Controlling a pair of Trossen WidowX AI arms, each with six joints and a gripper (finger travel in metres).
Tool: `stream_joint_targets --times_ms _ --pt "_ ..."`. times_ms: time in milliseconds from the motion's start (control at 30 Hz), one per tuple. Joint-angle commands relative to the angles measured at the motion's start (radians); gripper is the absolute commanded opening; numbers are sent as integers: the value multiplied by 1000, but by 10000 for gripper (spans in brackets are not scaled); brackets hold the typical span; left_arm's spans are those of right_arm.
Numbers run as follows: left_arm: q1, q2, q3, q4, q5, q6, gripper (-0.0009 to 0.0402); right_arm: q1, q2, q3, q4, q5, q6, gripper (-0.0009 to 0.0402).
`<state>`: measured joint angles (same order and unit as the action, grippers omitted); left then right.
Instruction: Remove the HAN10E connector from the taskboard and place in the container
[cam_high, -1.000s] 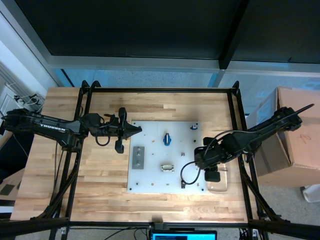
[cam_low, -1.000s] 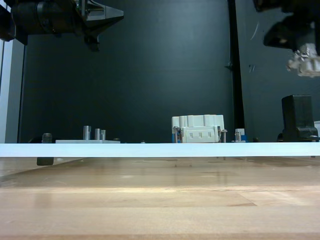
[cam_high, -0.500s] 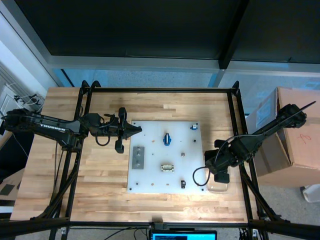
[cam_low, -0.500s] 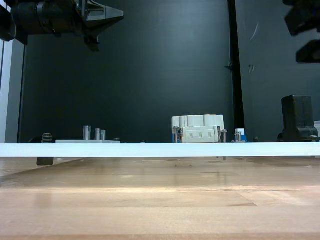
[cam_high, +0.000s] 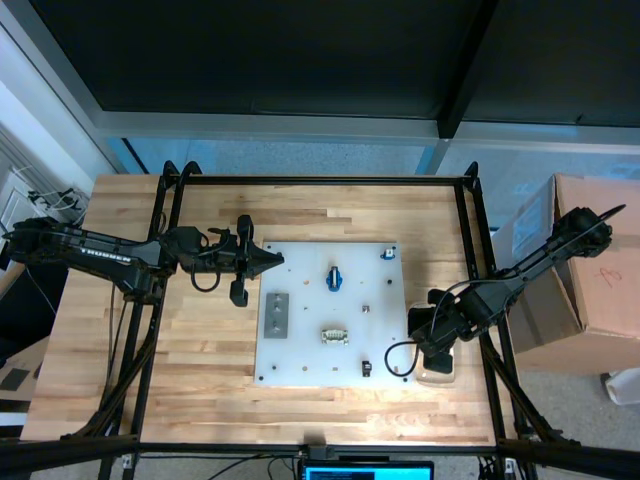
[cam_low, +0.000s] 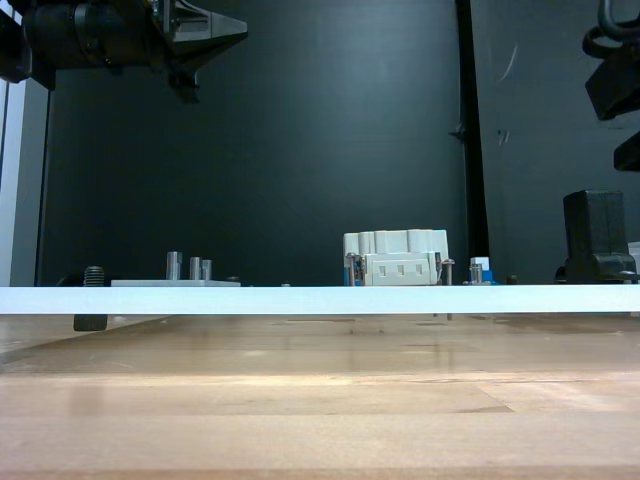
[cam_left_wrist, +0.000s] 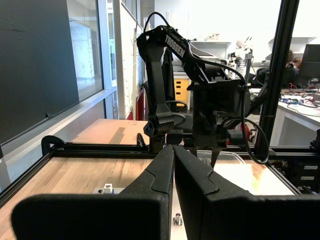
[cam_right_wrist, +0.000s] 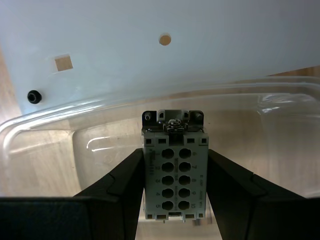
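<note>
The HAN10E connector (cam_right_wrist: 173, 167), a pale grey block with two rows of round sockets, is held between the fingers (cam_right_wrist: 122, 182) of my right gripper (cam_right_wrist: 173, 172). It hangs above the inside of the clear plastic container (cam_right_wrist: 45, 125), apart from the floor. From above, the right gripper (cam_high: 433, 343) sits over that container (cam_high: 438, 376) just off the board's right edge. My left gripper (cam_high: 272, 258) is shut on nothing and hovers high over the board's far-left corner; its fingers (cam_left_wrist: 165, 167) are pressed together.
The white taskboard (cam_high: 300, 360) carries a pale housing (cam_high: 335, 337), a blue knob (cam_high: 334, 278), a grey block (cam_high: 276, 315) and a black part (cam_high: 367, 369). A cardboard box (cam_high: 590, 290) stands right of the table's black frame (cam_high: 470, 215).
My right gripper has carried the connector toward the table's near edge and down over the container; it has left the low view at the right. The left arm has not moved.
</note>
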<state>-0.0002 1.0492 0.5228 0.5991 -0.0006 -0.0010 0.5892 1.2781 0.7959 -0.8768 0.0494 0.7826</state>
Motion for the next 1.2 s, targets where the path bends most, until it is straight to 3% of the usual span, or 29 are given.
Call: stream_joint_targets --times_ms 33,233,900,1200 --pt "0 0 0 0 0 0 0 3 1 -21 28 0 18 48" --pt "0 0 0 0 0 0 0 7 1 -51 37 -26 27 48" --pt "0 0 0 0 0 0 0 35 1 -95 34 -28 85 49" --pt "0 0 0 0 0 0 0 53 1 -136 30 -54 127 100"
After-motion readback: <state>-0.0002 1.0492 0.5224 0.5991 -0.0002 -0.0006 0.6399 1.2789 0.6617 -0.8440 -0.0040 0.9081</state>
